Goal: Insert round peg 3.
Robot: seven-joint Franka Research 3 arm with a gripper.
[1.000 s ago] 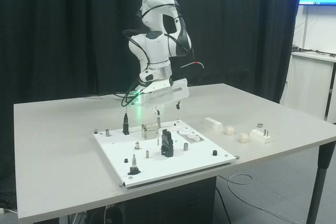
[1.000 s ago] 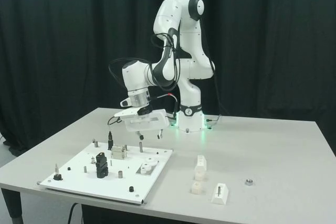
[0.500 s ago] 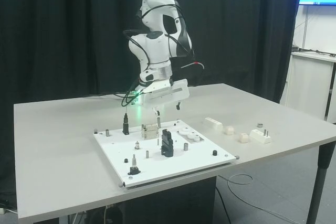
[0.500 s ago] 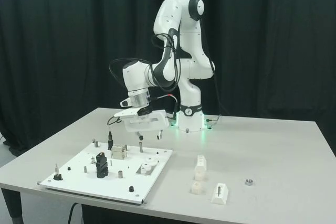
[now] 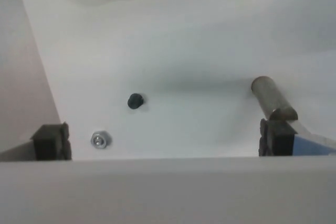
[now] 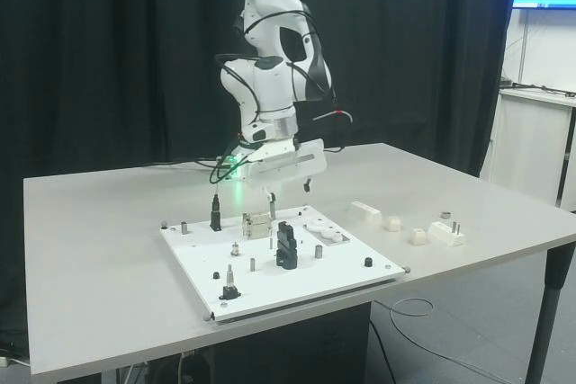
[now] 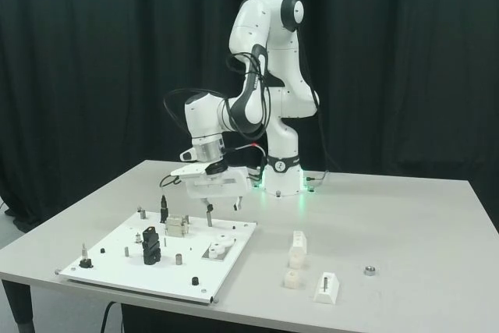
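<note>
Gripper [image 5: 163, 141] above white board [image 5: 210, 40]; no legible markings.
Jaws spread wide, one round peg [image 5: 273, 99] resting against one finger, grip undeterminable. One black knob [image 5: 135, 101], one screw [image 5: 99, 139].

The grey tabletop [image 7: 405, 216] carries a white board [image 7: 117, 271] near its front edge, lying flat. Beside the board, apart from it, 3 small white blocks [image 7: 297, 241] lie in a loose row, with a white wedge-shaped holder [image 7: 327, 288] close by and a small grey ring [image 7: 369, 271] a little further off. The white arm's base [image 7: 281, 181] stands bolted at the tabletop's back, with a green glow at its foot.
</note>
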